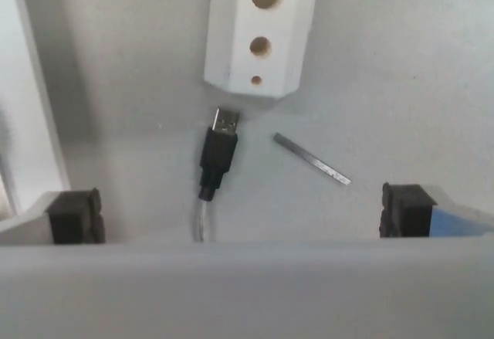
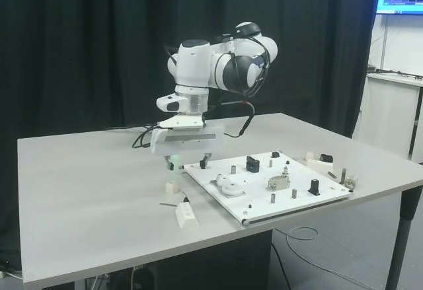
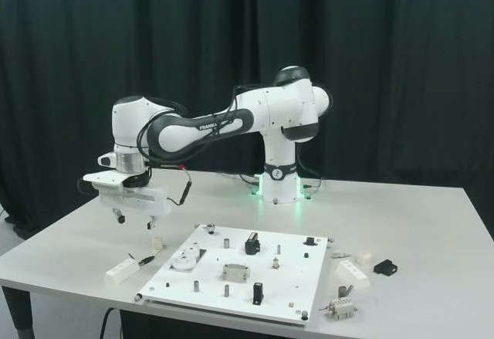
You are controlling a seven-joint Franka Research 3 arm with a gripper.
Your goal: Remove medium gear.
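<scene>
We start at the desk's [image 2: 86, 191] front edge, where a white drilled block [image 2: 186, 216] lies with a black USB plug [image 1: 219, 152] and a thin grey metal bar [image 1: 311, 158] just beside it. The wrist view looks straight down on those three, and on no gear at all.

Just past them sits the white square assembly board [image 3: 301, 293], and near its corner closest to the arm we find the task's thing: the white medium gear [image 2: 229, 185], seated among a small cluster of white gears that we cannot separate cleanly from here. It is untouched.

Further back, off the board's edge and above bare desk, hangs the two-fingered gripper [image 2: 187, 164] of the white robot arm [image 3: 224, 123]. Its jaws are spread wide and empty, both black pads showing well apart in the wrist view.

So we judge this the approach step, with nothing gripped yet. The next move calls for carrying the jaws across onto the board until they straddle the medium gear, dropping squarely over it, pinching its rim, then lifting straight up off its peg. The neighbouring gears sit close, so alignment will matter.
</scene>
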